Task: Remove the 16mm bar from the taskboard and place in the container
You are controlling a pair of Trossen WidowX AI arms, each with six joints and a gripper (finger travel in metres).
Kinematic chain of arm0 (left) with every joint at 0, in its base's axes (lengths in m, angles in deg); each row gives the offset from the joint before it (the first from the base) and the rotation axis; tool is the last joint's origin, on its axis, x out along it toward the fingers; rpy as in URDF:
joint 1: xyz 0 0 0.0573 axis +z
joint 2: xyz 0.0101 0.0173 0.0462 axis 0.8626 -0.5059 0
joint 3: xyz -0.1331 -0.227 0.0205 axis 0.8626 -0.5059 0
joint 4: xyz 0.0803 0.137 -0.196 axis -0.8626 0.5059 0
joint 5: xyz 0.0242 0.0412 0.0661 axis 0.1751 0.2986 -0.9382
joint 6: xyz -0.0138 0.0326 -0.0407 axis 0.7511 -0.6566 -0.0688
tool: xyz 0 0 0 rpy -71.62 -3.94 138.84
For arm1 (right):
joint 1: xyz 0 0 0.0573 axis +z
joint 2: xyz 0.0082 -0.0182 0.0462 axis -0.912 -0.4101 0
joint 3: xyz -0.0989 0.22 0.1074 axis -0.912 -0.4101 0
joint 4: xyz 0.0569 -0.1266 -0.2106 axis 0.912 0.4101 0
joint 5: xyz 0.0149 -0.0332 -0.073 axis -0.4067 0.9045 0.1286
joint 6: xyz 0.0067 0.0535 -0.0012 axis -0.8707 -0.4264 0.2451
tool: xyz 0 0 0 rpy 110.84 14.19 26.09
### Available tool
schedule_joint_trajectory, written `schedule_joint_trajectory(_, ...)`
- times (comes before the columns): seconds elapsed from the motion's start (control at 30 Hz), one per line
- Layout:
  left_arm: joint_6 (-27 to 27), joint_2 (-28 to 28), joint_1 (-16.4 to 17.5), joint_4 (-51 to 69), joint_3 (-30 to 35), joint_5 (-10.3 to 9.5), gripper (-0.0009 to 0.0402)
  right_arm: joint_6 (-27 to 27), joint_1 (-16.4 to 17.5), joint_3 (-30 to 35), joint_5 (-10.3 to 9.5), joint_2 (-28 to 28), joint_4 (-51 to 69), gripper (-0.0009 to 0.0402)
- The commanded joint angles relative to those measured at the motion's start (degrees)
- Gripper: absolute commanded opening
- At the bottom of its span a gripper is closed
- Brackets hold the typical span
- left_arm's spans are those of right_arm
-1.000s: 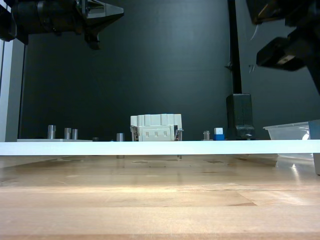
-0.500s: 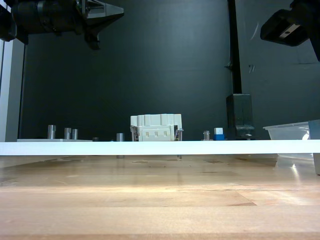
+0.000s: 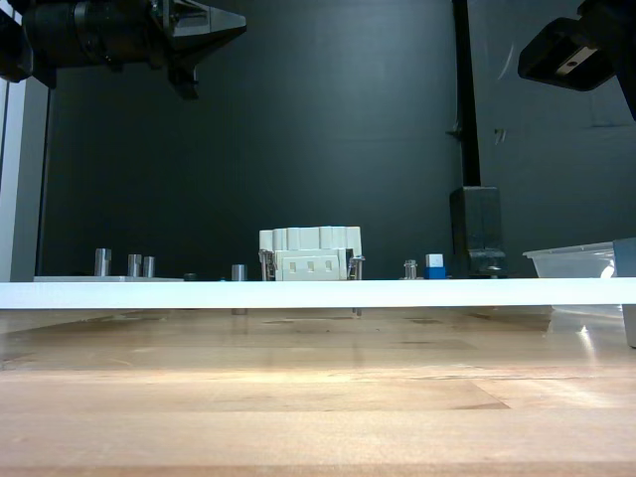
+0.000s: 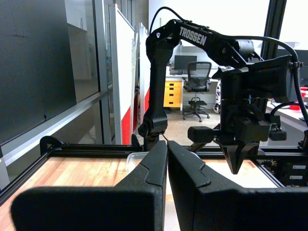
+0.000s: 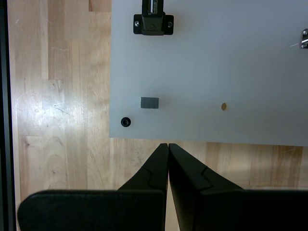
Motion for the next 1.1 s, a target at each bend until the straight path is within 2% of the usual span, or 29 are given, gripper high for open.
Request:
schedule_joint_trajectory(0.03,0.0,0.0,0.0,0.0,0.0,0.00,0.0000,0.0,0.0,0.0,0.02,-0.3,-0.1,0.0000)
schedule_joint_trajectory(0.1,0.0,0.0,0.0,0.0,0.0,0.00,0.0000,-0.1,0.0,0.0,0.09,-0.6,-0.2,0.0000)
schedule_joint_trajectory(0.2,0.0,0.0,0.0,0.0,0.0,0.00,0.0000,-1.0,0.0,0.3,2.05,-1.6,-0.7,0.0004)
schedule_joint_trajectory(0.27,0.0,0.0,0.0,0.0,0.0,0.00,0.0000,-0.9,0.0,1.0,1.99,-2.8,-0.9,0.0018)
schedule_joint_trajectory(0.57,0.0,0.0,0.0,0.0,0.0,0.00,0.0000,-1.1,0.0,2.7,1.51,-9.5,-3.4,0.0141)
schedule_joint_trajectory(0.63,0.0,0.0,0.0,0.0,0.0,0.00,0.0000,-1.1,0.0,2.8,0.87,-10.7,-4.6,0.0163)
schedule_joint_trajectory(0.77,0.0,0.0,0.0,0.0,0.0,0.00,0.0000,-1.5,0.0,2.8,0.96,-12.6,-6.3,0.0197)
schedule_joint_trajectory(0.9,0.0,0.0,0.0,0.0,0.0,0.00,0.0000,-1.5,0.0,2.6,1.01,-13.9,-6.8,0.0211)
schedule_joint_trajectory(1.1,0.0,0.0,0.0,0.0,0.0,0.00,0.0000,-1.5,0.0,2.6,1.03,-14.8,-6.8,0.0205)
